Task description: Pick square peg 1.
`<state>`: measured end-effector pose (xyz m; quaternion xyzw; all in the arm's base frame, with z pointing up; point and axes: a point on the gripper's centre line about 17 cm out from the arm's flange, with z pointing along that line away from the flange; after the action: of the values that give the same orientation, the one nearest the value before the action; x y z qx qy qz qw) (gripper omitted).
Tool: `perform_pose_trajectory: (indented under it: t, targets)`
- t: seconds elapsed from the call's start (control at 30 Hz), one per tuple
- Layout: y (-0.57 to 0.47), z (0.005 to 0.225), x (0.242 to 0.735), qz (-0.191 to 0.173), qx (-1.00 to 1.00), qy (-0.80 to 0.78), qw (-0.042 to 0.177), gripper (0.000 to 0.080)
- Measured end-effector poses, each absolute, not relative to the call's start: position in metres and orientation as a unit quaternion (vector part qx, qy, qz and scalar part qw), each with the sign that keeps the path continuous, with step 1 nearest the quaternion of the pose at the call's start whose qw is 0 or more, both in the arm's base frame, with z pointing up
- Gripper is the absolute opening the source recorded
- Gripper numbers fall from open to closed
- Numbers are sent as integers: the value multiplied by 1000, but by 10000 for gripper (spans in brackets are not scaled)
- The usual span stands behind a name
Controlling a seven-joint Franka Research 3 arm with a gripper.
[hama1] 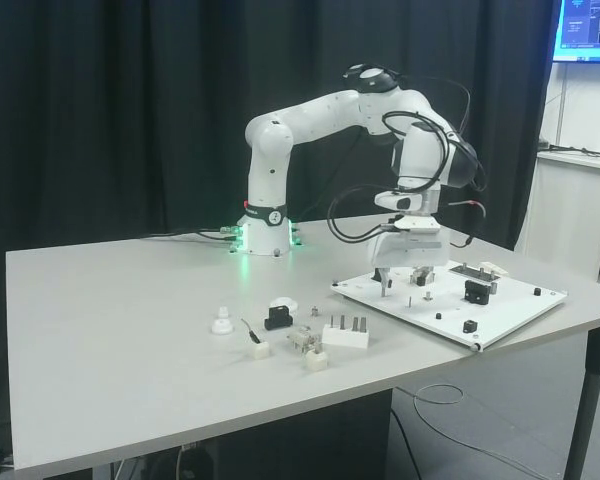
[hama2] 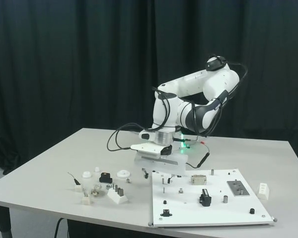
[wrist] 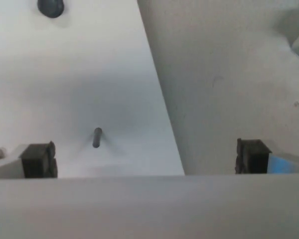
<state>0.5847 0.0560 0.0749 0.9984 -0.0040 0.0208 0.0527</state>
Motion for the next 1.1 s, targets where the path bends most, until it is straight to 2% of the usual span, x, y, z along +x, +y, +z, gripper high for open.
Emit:
perform_pose_trajectory:
  t: [0.6, 1.1]
  targets:
    - [20, 88, 594, 25, 996, 59, 60, 800]
    - [-54, 100, 606, 19, 977, 195, 85, 800]
